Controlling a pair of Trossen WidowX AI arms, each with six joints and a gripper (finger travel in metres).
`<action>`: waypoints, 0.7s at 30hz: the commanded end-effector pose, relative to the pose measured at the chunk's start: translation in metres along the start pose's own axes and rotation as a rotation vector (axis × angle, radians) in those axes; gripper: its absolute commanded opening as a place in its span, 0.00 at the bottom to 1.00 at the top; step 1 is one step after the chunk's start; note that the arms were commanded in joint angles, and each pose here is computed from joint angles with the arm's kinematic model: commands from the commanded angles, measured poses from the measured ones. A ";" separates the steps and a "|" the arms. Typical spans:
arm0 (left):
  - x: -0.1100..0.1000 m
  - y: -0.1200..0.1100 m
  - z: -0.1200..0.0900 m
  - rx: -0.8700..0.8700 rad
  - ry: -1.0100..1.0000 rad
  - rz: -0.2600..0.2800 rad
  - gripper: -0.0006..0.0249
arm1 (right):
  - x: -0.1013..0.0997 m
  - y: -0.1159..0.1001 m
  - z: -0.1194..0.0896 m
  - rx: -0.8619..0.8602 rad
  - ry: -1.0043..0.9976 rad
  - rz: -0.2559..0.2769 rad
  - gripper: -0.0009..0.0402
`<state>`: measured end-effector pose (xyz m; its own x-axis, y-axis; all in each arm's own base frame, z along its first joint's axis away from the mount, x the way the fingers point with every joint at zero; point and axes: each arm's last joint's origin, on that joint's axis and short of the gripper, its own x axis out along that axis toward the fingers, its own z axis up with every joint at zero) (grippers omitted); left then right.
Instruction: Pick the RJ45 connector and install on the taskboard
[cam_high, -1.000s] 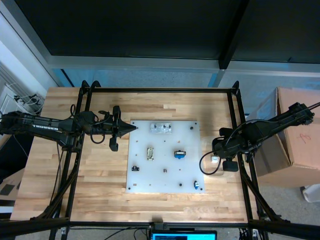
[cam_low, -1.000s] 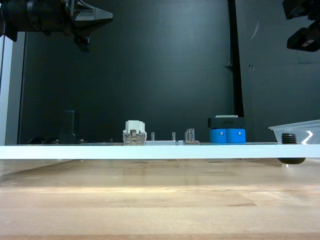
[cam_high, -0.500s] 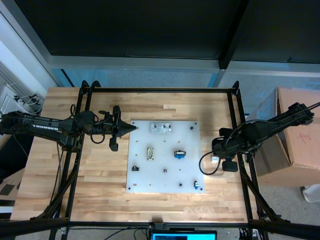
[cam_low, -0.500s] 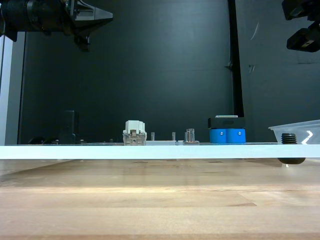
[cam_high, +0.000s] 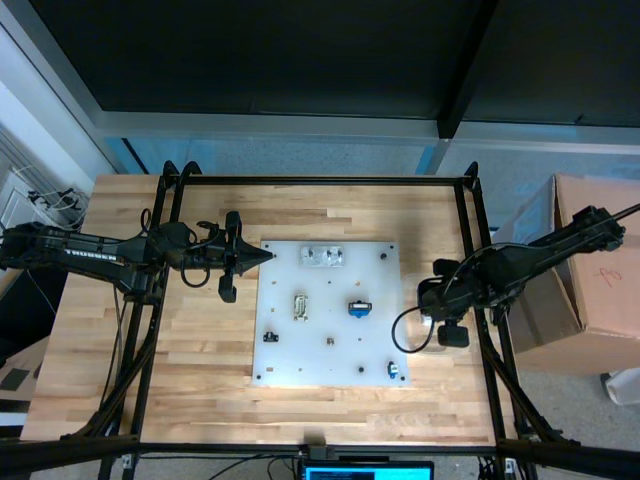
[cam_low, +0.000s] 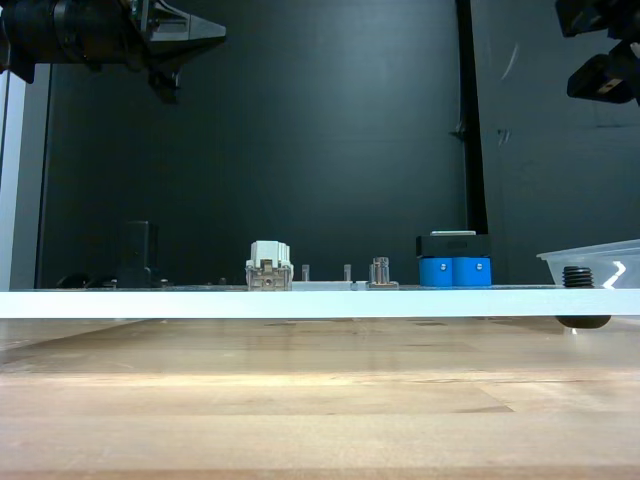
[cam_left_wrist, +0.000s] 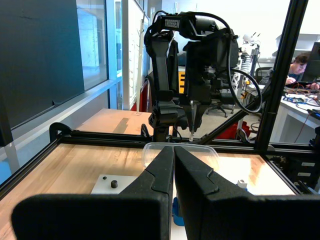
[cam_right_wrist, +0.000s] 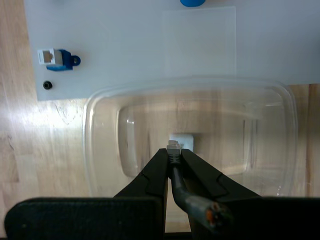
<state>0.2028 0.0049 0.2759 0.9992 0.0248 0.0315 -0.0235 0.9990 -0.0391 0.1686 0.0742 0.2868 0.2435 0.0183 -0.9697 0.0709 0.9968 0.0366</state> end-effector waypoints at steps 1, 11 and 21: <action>0.000 0.000 0.000 0.000 0.000 0.000 0.02 | -0.001 0.007 0.008 -0.001 -0.011 0.009 0.02; 0.000 0.000 0.000 0.000 0.000 0.000 0.02 | 0.007 0.030 0.025 0.005 -0.024 0.032 0.02; 0.000 0.000 0.000 0.000 0.000 0.000 0.02 | 0.011 0.049 0.043 -0.007 -0.021 0.037 0.02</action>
<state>0.2028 0.0049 0.2759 0.9992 0.0248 0.0315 -0.0235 0.9990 -0.0391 0.2138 0.1172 0.2884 0.2662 0.0526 -0.9625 0.0569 0.9959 0.0701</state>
